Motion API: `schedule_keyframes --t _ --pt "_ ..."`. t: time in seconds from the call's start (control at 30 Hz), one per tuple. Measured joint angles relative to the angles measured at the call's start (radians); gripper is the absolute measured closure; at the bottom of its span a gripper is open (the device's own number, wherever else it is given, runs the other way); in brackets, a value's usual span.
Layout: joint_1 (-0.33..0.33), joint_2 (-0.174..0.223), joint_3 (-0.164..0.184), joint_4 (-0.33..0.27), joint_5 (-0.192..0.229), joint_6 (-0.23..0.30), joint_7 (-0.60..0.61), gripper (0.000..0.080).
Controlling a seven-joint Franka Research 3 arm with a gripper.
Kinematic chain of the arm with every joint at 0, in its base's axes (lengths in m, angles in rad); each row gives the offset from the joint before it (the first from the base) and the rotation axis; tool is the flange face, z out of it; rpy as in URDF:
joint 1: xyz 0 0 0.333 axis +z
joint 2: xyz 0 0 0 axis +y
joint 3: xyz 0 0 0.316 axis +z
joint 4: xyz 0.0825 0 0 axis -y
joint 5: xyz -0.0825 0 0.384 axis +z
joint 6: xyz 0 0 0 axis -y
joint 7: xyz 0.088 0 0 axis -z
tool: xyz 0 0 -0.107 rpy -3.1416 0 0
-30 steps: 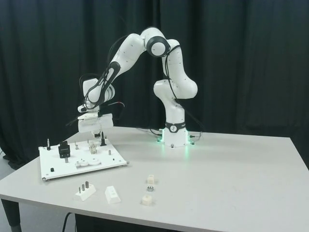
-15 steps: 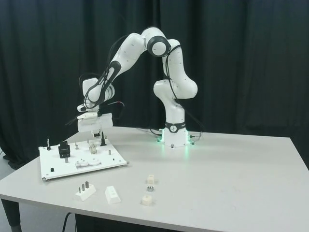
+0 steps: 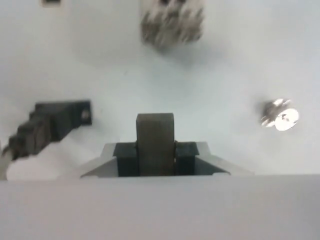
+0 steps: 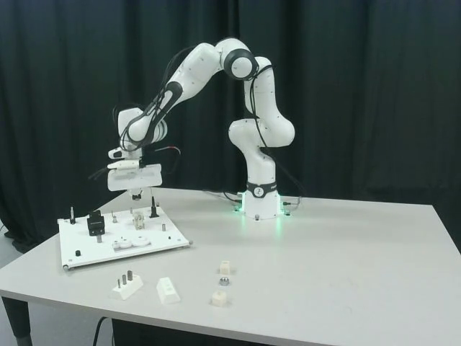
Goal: Place square peg 4.
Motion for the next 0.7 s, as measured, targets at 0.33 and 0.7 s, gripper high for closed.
schedule_keyframes --t 0.33,0.7 --pt "0.083 -0.071 -0.03 0.111 -0.087 -0.144 0.186 0.0653" --pt "0.185 -0.079 -0.024 0.193 -0.102 -0.241 0.312 0.0653"
